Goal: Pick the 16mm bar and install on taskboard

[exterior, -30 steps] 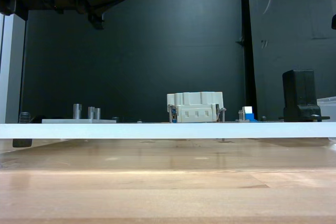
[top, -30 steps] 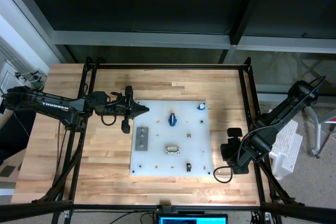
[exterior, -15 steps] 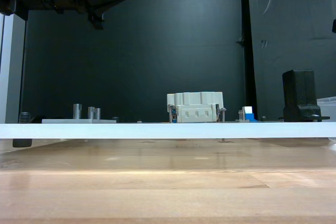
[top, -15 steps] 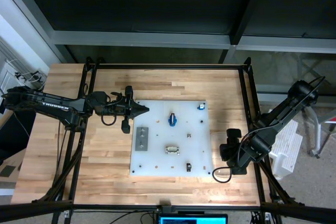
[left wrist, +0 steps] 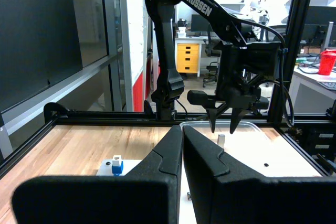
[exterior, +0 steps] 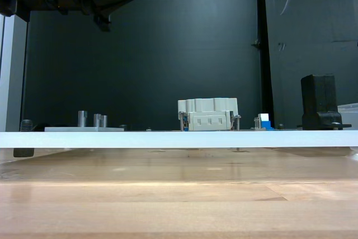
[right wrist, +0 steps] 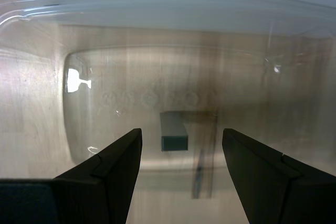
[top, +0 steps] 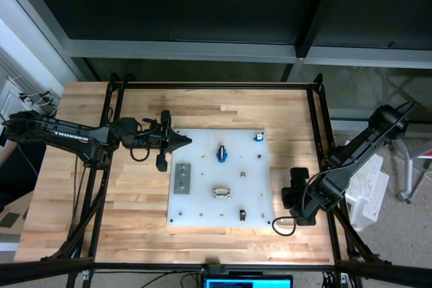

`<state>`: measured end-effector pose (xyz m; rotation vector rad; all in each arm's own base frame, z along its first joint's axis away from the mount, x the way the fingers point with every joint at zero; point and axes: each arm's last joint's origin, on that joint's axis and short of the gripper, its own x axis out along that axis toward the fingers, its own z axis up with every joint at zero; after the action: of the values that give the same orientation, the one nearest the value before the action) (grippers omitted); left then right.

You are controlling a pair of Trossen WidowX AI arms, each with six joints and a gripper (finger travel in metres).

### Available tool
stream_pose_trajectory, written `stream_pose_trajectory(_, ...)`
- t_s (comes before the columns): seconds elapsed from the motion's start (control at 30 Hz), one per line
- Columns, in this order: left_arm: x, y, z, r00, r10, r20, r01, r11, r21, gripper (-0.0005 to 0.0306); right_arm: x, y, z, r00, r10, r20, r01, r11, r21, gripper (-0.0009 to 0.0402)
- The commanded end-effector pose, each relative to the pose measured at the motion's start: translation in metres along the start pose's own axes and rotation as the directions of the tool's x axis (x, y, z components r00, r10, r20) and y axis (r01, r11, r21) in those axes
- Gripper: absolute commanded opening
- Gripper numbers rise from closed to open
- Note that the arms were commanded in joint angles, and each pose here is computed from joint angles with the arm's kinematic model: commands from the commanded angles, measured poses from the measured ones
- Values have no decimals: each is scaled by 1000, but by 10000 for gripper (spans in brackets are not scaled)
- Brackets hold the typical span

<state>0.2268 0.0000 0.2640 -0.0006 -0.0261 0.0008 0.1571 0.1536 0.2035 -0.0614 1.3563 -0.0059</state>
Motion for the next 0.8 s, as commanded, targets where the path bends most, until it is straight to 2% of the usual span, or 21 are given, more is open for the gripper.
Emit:
stream_pose_trajectory(0.03,0,0,0,1000,0,0,0,1000,0,0,6,0,-3,1000,14,-11,-14,1000,-3,213)
stream_pose_trajectory(0.3,0,0,0,1000,0,0,0,1000,0,0,14,-2,-7,1000,13,-13,-13,1000,-14,213)
stream_pose_trajectory(0.5,0,0,0,1000,0,0,0,1000,0,0,22,-2,-10,1000,29,-7,-29,999,-18,213)
stream_pose_trajectory(0.8,0,0,0,1000,0,0,0,1000,0,0,28,-3,-13,1000,31,-3,-31,999,-25,213)
